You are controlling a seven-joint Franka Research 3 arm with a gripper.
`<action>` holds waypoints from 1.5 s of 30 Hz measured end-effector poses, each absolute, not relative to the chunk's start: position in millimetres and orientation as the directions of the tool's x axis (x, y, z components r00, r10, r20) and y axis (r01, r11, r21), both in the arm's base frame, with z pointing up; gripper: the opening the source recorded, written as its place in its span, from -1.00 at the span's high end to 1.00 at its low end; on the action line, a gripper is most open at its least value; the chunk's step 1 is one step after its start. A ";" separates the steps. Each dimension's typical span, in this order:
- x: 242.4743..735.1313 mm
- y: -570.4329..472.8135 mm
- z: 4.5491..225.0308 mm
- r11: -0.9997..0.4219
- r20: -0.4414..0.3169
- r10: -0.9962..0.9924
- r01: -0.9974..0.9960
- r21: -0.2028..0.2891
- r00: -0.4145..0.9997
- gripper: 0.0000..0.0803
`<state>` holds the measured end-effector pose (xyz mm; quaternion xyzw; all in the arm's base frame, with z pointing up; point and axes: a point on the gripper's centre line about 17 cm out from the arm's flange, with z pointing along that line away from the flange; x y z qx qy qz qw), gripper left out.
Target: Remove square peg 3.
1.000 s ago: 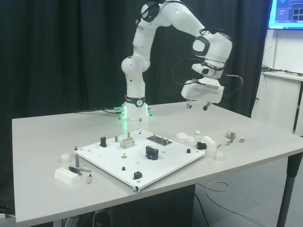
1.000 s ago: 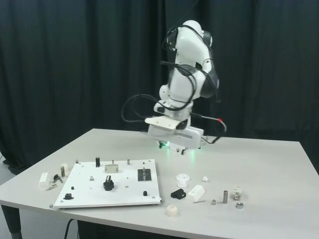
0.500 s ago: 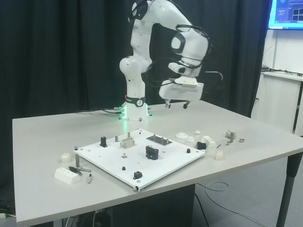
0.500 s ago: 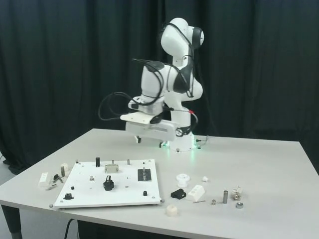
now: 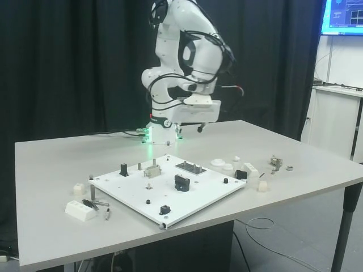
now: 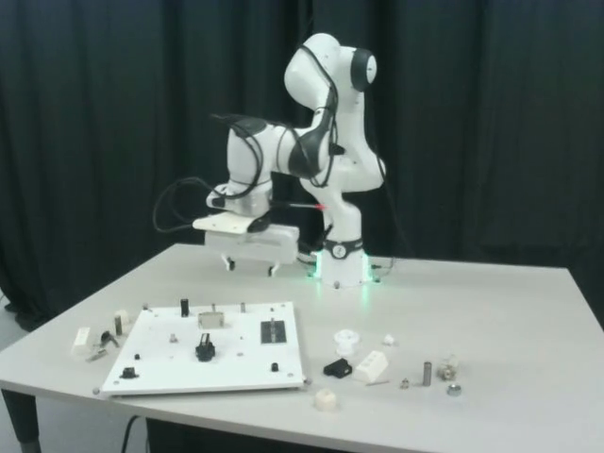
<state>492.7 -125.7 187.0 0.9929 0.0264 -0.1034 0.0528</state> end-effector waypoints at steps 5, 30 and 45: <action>481.6 -151.0 180.7 -0.992 -0.214 0.064 0.085 0.092 0.975 -0.99; 409.6 -250.0 133.0 -0.983 -0.219 0.169 0.180 0.032 0.961 -0.99; 395.7 -246.2 105.8 -0.965 -0.191 0.256 0.260 -0.003 0.948 -0.99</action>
